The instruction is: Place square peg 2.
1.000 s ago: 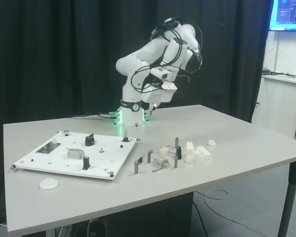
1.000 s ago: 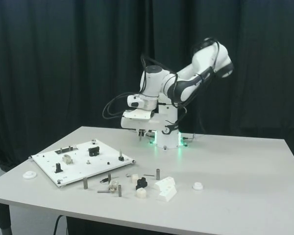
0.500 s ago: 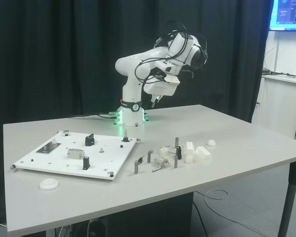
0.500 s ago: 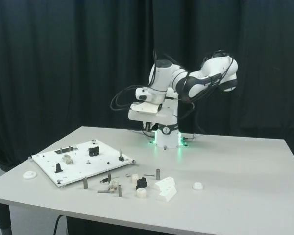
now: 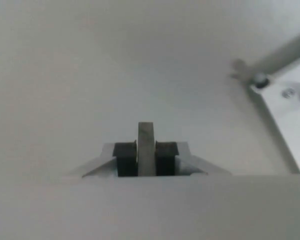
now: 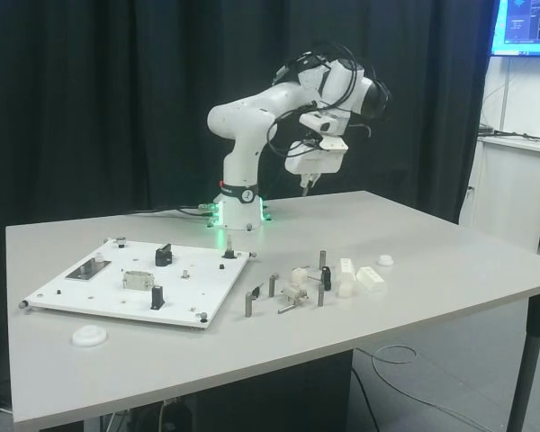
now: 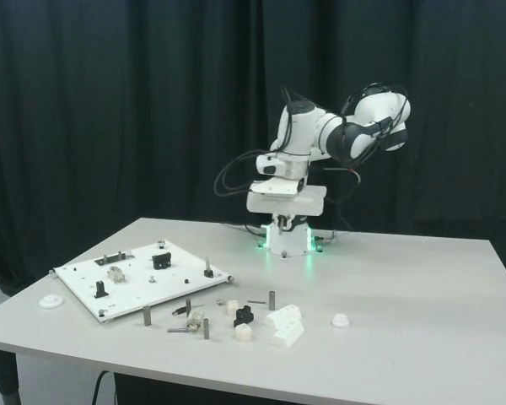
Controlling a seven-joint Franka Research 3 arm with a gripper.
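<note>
grey table (image 6: pixel 414 270); gripper (image 5: pixel 146 150) pads around peg (image 5: pixel 146 142)

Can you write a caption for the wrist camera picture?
The gripper holds a grey peg above the grey table, with a corner of the white board nearby.

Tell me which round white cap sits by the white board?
The cap near the board's front corner; the other cap lies away past the white blocks.

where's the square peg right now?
In the wrist view the square peg sits clamped between the claw's fingers; both room views put that claw in the air near the arm's base, well clear of the white board.
</note>
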